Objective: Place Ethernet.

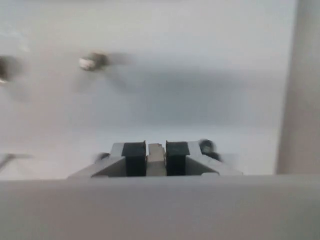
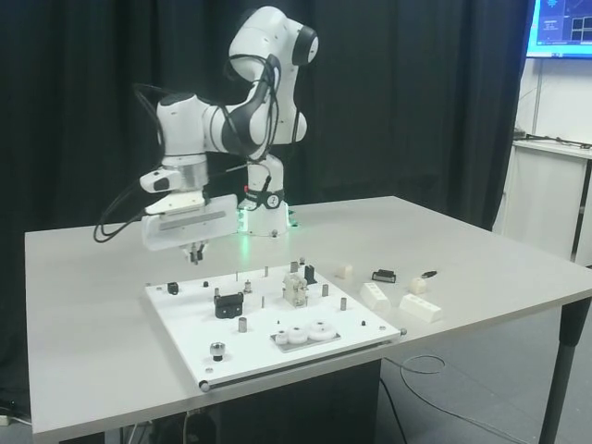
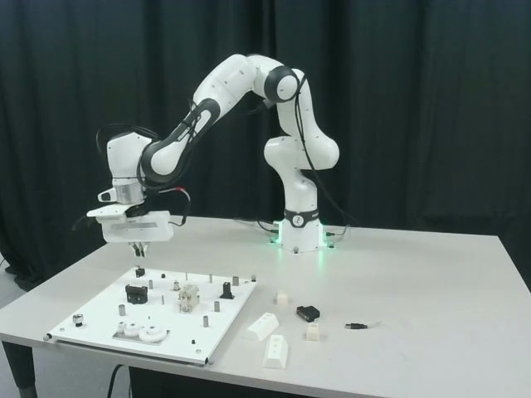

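Fingers [image 1: 156, 159] closed on a small pale Ethernet plug [image 1: 156, 156], poised above the white board's [image 2: 185, 319] far corner on the grey surface [image 3: 431, 282]. Good practice: descend vertically, aligning plug with its socket below.

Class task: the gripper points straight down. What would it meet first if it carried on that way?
Probably the white board, near its far corner by a small black part; depth is unclear. The gripper already holds a small piece.

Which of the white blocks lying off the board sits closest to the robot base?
The small white cube just past the board's corner, alone. The other three blocks lie farther out toward the table's front edge.
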You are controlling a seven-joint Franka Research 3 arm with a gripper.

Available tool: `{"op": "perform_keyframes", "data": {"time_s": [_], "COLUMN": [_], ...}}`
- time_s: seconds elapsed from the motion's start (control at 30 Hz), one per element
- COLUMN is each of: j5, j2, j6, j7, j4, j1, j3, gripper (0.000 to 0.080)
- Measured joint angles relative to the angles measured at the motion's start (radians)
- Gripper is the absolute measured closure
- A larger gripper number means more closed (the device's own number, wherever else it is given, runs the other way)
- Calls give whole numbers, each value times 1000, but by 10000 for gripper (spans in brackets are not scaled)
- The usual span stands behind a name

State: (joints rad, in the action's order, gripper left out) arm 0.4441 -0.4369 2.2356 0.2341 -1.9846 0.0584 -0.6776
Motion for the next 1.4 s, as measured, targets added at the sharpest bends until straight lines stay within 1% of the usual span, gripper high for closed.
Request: {"op": "perform_keyframes", "data": {"time_s": [0.3, 0.83, 1.03, 1.4], "j5": [-9, -83, -103, -114], "j2": [29, 82, 109, 152], "j6": [-60, -153, -161, -153], "j7": [-83, -314, -404, -566], "j4": [-2, -18, -48, -120], "j1": [-75, -245, -318, -463], "j3": [0, 0, 1, 6], "gripper": [723, 723, 723, 723]}}
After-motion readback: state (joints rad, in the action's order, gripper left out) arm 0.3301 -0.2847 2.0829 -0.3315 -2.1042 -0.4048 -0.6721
